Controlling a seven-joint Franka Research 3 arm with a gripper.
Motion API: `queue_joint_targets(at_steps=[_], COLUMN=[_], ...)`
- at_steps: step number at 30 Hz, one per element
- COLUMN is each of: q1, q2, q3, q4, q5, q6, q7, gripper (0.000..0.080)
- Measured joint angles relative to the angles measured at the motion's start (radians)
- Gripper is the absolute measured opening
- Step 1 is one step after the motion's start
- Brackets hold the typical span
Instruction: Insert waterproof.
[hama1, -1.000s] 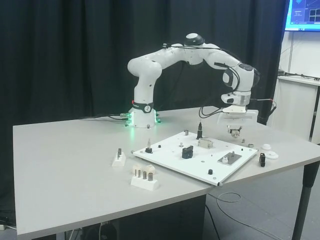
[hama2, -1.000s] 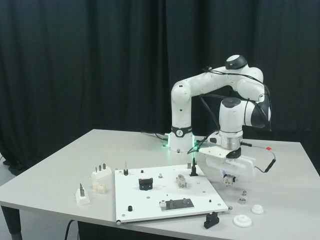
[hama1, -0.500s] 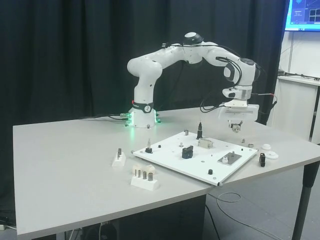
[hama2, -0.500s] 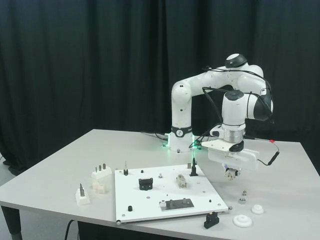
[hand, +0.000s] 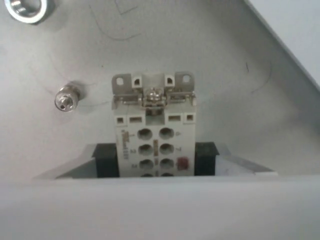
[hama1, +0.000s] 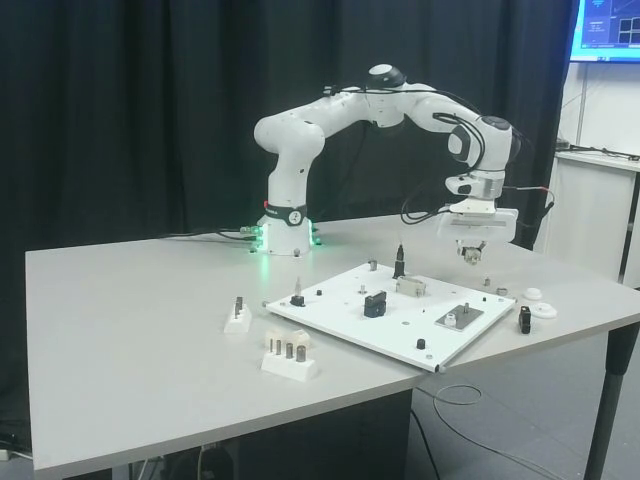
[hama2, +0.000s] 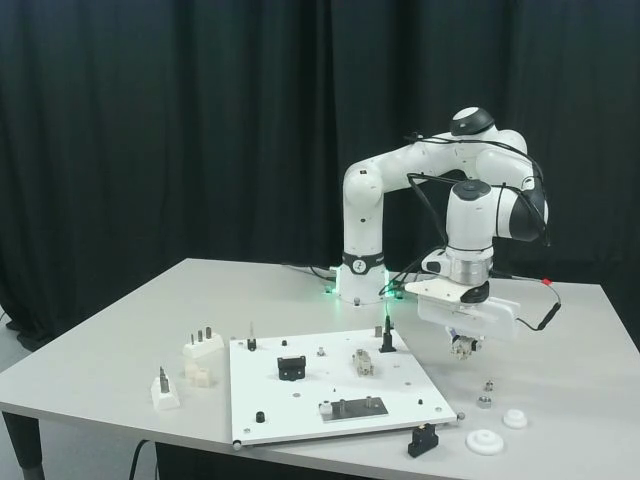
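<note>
My gripper (hand: 155, 164) is shut on the waterproof connector (hand: 154, 127), a white block with several round holes and a metal clip on its end. Black finger pads (hand: 106, 160) press on both its sides. In the room views the gripper (hama1: 471, 250) (hama2: 461, 346) hangs above the grey table, just off the far right edge of the white board (hama1: 330, 318) (hama2: 415, 405). The connector shows there only as a small piece under the hand.
Below the gripper lie a small metal pin (hand: 65, 99) and a ring nut (hand: 25, 7). The board carries several fixtures. A black clip (hama2: 424, 440) and two white discs (hama2: 485, 440) lie near the table's front right. White holders (hama2: 203, 355) stand left of the board.
The gripper has risen from close above the table with the connector in it and shifted slightly away from the board. In the last half second it has barely moved.
</note>
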Motion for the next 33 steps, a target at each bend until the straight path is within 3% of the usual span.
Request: queue_joint_targets(at_steps=[17, 25, 33], q1=[0.006, 0.006, -0.002], q2=[0.0, 0.0, 0.0], q3=[-0.006, -0.029, -0.074], q4=[0.005, 0.008, 0.008], q5=[-0.029, -0.078, -0.146], q6=[0.002, 0.005, 0.005], q7=[-0.029, -0.094, -0.236], gripper=[0.031, 0.031, 0.031])
